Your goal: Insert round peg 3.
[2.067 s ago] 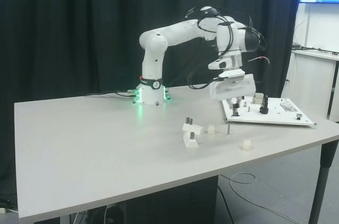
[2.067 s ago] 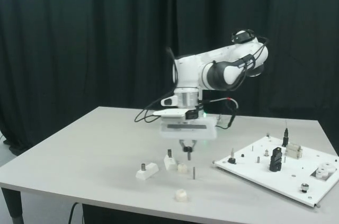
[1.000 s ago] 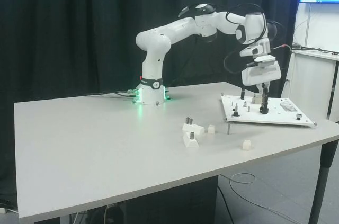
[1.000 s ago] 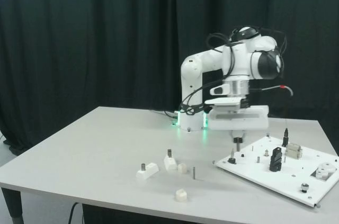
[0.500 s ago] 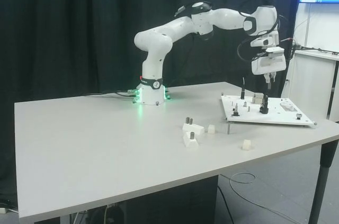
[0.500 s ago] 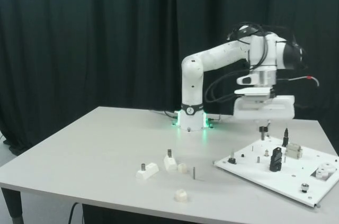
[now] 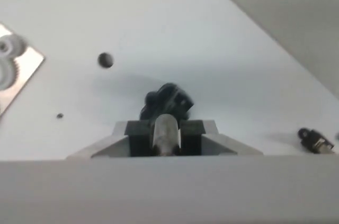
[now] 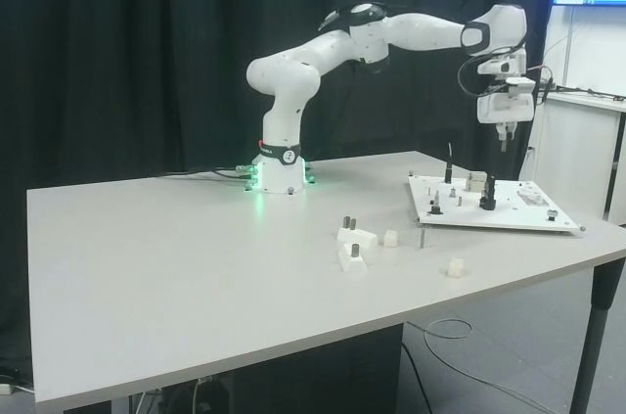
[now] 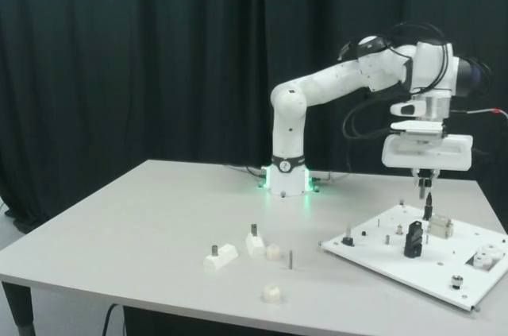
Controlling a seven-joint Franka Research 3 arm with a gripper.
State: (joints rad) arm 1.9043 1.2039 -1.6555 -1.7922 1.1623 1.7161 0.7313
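My gripper (image 9: 426,183) hangs above the far part of the white assembly board (image 9: 373,255), well clear of it. It is shut on a short grey round peg (image 7: 166,131), which stands upright between the black finger pads (image 7: 139,138) in the wrist view. Straight below the peg lies a black part (image 7: 168,101) on the board (image 7: 201,49), with a small dark round hole (image 7: 105,60) a little way off. In the first room view the gripper (image 8: 503,137) is high over the board (image 8: 518,219), beyond its back edge fittings.
The board carries a black clamp (image 9: 412,239), a thin black post (image 9: 429,205), white gears (image 9: 486,255) and small pegs. On the grey table lie two white blocks with pegs (image 9: 220,256) (image 9: 255,244), two small white pieces (image 9: 273,252) (image 9: 271,293) and an upright pin (image 9: 290,260).
The arm swung from above the loose white blocks across to the board, carrying the peg, and rose as it moved to the board's far side.
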